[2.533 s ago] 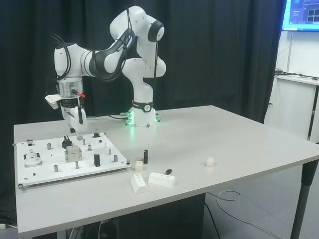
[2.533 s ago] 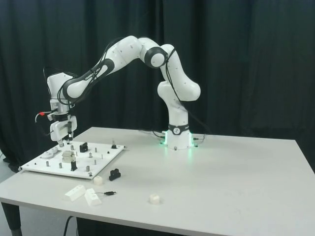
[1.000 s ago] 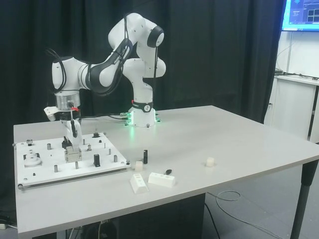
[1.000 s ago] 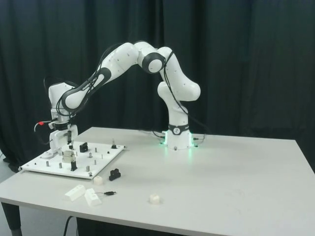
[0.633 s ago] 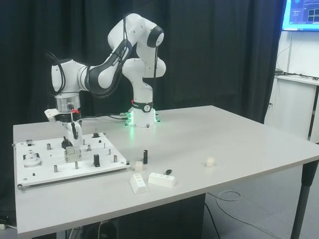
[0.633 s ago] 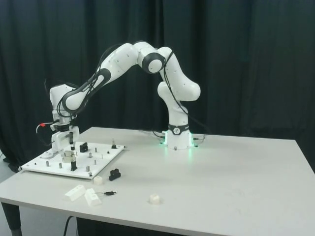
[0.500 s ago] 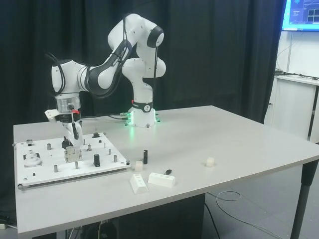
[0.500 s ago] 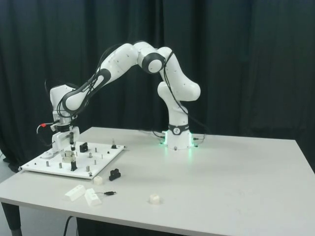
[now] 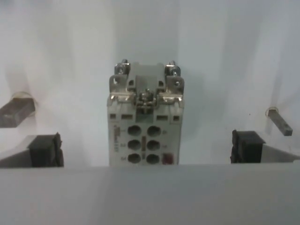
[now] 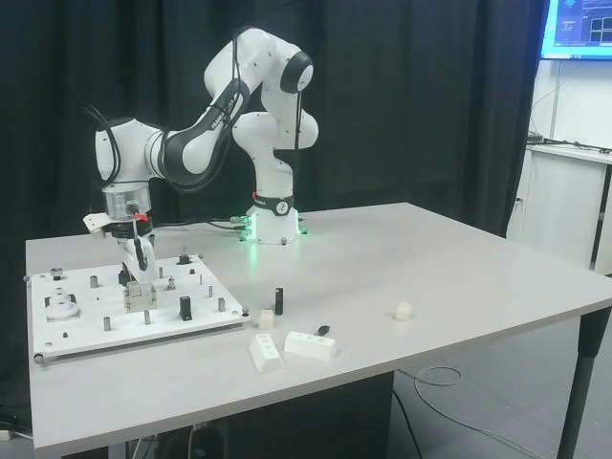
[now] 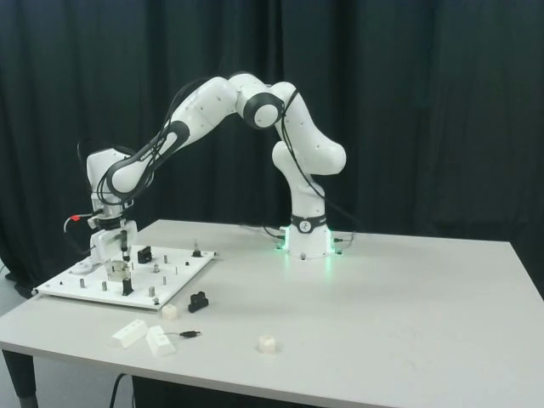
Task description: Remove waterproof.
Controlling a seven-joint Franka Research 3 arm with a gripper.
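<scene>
The waterproof connector is a grey-white block with metal clips on top and six round holes in its face. It stands upright on the white board near the table's left end. My gripper hangs low right over the connector, open, with one black fingertip on each side of it and a gap to each. In the second room view the gripper sits just above the connector.
Black blocks and several short metal pegs stand on the board around the connector. In front of the board lie two white blocks, a small white cube, a black piece and a further white piece.
The arm has come down steadily over the board, bringing the gripper from well above the connector to just around its top.
</scene>
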